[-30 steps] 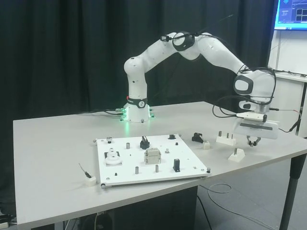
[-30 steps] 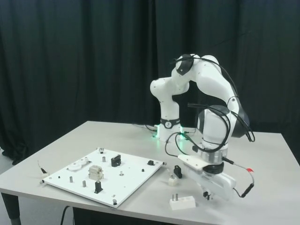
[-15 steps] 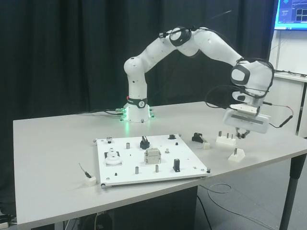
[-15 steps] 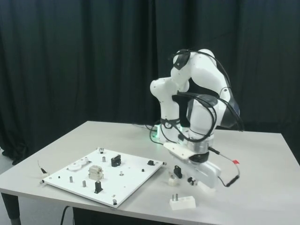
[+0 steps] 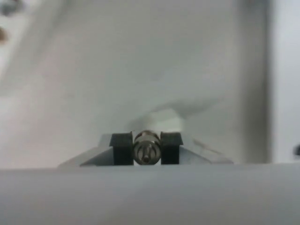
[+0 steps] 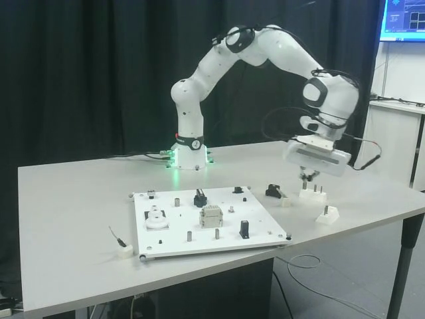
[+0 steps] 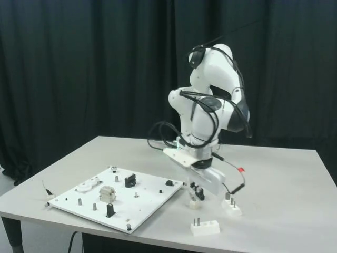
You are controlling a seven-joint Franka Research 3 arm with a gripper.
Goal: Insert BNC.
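One BNC connector (image 5: pixel 147 149) is in view, a small metal cylinder with a centre pin, seen end-on at the lower middle of the wrist view and pinched between two black fingertips (image 5: pixel 122 149) that press on either side of it. One gripper (image 6: pixel 307 174) holds it; in the first room view it hangs at the right of the frame, above the grey table (image 6: pixel 66 199), just over a white two-pin holder block (image 6: pixel 311 193). A second, smaller white block (image 6: pixel 327 214) with one upright pin sits lower right of that, close to the table's front edge. Between these blocks and the board lies one black part (image 6: pixel 272 191) with a small white piece beside it. One white assembly board (image 6: pixel 206 222) fills the lower middle of the frame, well apart from the gripper; it carries a black upright socket (image 6: pixel 244 229), another black fitting (image 6: pixel 200 198), a grey boxy connector (image 6: pixel 210 216), a white round disc piece (image 6: pixel 156 218) and several short posts. One small white piece with a thin wire (image 6: pixel 123 249) rests off the board's lower left corner. In the second room view the white arm (image 7: pixel 210 113) folds over the middle of the frame, and bare tabletop stretches to the right of the gripper toward the far right edge.
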